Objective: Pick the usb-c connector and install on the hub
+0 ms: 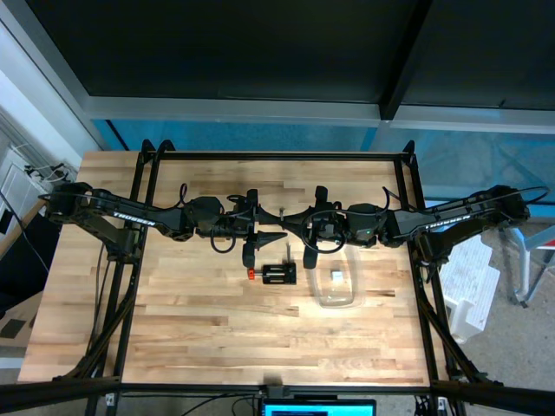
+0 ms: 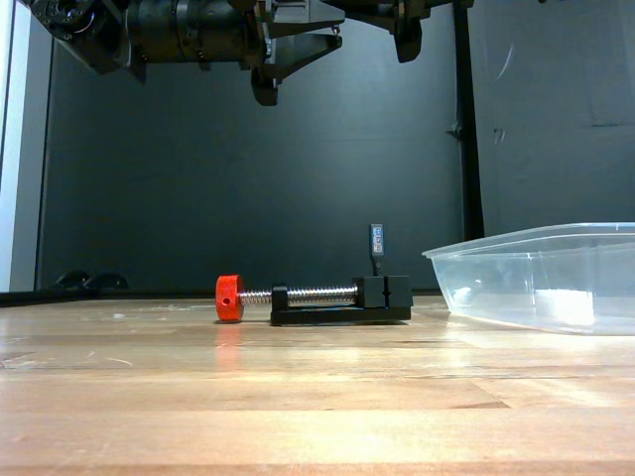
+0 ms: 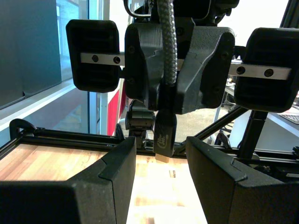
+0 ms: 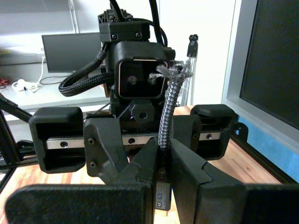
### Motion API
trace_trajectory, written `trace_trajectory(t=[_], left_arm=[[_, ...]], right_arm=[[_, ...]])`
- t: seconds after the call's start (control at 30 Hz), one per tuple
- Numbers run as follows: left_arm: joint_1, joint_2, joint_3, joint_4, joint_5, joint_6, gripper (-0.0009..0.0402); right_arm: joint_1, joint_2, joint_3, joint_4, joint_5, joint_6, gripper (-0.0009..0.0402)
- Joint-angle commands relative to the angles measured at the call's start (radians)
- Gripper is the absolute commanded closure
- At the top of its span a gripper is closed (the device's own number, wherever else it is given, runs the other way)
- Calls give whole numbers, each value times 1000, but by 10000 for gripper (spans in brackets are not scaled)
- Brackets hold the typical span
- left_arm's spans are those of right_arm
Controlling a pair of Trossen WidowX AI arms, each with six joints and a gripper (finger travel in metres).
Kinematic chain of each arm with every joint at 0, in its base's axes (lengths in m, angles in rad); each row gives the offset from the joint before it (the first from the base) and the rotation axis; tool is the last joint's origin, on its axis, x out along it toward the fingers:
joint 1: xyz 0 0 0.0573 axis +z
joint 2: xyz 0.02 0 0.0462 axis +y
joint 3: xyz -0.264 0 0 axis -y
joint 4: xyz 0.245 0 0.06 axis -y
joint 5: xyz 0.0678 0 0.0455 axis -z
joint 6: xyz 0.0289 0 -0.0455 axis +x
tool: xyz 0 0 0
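my right gripper (image 4: 162, 163) is clenched on the usb-c connector (image 3: 164, 135), high over the table (image 2: 298, 416). the plug tip points down and the braided cable (image 4: 169, 112) stands up out of the grip to a frayed end. my left gripper (image 3: 160, 150) faces it nose to nose, fingers spread wide and grasping nothing. the connector looks to sit near their gap, though i can't judge the depth. below, a clamp (image 2: 342, 297) holds a small upright piece (image 2: 376, 241), probably the hub, beside a clear tub (image 2: 536, 273). i judge the connector light and rigid, with a smooth shell prone to twisting in the pads. the flat sides of the housing are the place to grip, never the metal tip or the springy cable.
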Motion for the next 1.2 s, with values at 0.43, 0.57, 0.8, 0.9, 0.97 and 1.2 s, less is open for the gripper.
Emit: trace_trajectory(t=[0.43,0.57,0.8,0.9,0.97,1.2], left_arm=[[0,-1,1,0,-8,5,333],[0,-1,0,0,-8,5,359],[0,-1,0,-1,-8,5,382],[0,-1,0,-1,-7,5,386],[0,-1,0,-1,-7,5,386],[0,-1,0,-2,16,3,386]], right_arm=[[0,0,0,4,0,1,393],[0,0,0,4,0,1,393],[0,0,0,4,0,0,393],[0,0,0,4,0,1,393],[0,0,0,3,-18,1,386],[-3,0,0,-6,-57,6,290]])
